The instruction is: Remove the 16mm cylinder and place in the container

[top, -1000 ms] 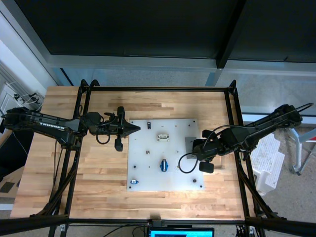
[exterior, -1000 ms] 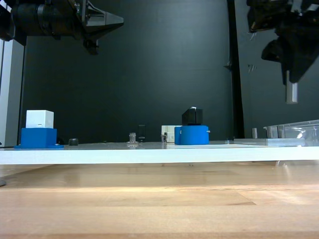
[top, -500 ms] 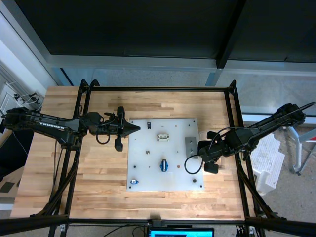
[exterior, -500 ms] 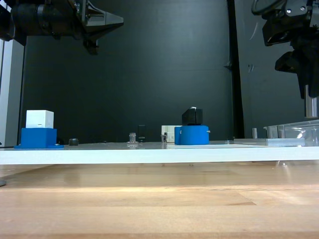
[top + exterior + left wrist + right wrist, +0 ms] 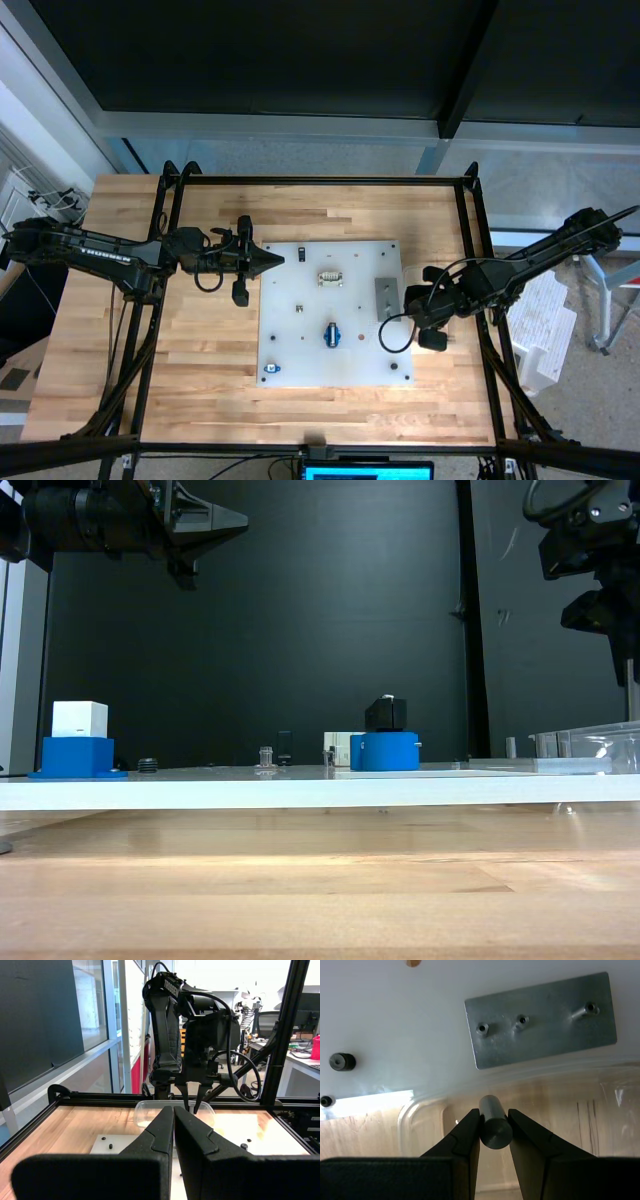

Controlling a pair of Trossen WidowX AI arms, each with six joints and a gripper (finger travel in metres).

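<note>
- Removal looks done: the cylinder (image 5: pixel 495 1122) is off the white board (image 5: pixel 395 1010) and pinched between the fingers of the right hand (image 5: pixel 494 1113), which is closed on its sides.
- Up close the cylinder is short, smooth, dark grey metal. Its flat round end faces the wrist camera, and its side has a dull sheen.
- It hangs roughly upright over the clear tray (image 5: pixel 600 1110), inside the faint rim near the side next to the board. As far as I can tell it is not touching the tray.
- The tray lies towards the table's right edge, just beside the board's right edge and the grey metal plate (image 5: pixel 540 1020).
- What is left, by my judgement, is to lower a little, open the fingers and let the cylinder drop into the tray.
- Parked: the left hand (image 5: pixel 173 1110) hangs high over the table's left side, near the board's far left corner, fingers pressed together and empty.
</note>
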